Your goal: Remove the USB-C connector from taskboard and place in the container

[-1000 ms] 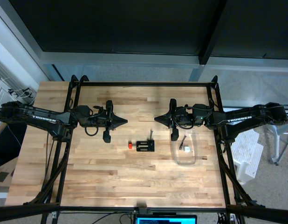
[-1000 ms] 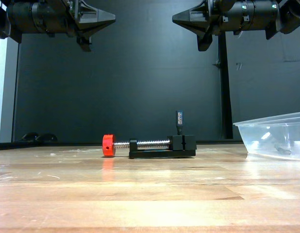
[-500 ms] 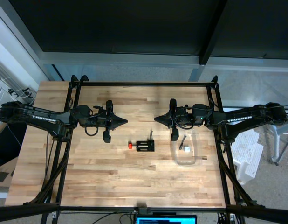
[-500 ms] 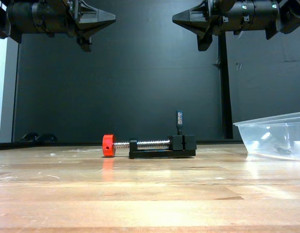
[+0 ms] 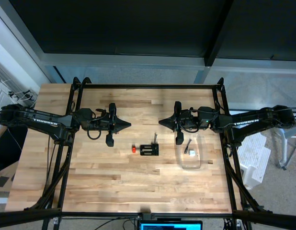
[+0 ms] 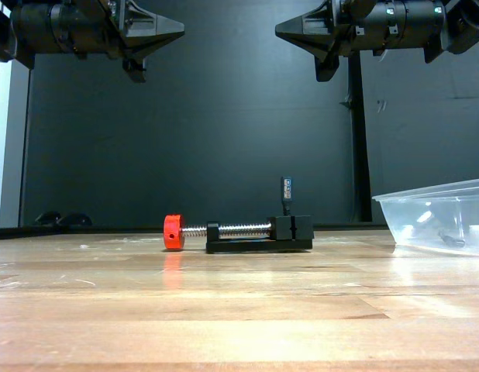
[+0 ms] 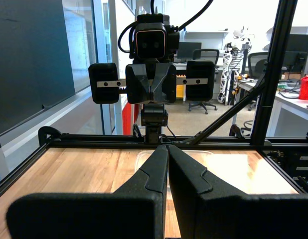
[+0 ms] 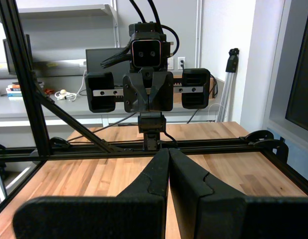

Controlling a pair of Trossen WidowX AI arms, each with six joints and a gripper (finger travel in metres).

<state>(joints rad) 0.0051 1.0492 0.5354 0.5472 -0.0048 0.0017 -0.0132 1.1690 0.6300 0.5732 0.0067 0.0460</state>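
The taskboard is a small black block with an orange-red knob, lying mid-table; it also shows in the low view. The clear container sits to its right. Inside lies the USB-C connector, a slim dark stick, beside a small white block. My left gripper hovers high at the left, shut and empty. My right gripper faces it from the right, above the table, shut and empty.
A thin grey sliver stands upright on the taskboard's right end. Black frame rails border the table. Both arms hang well above the tabletop.
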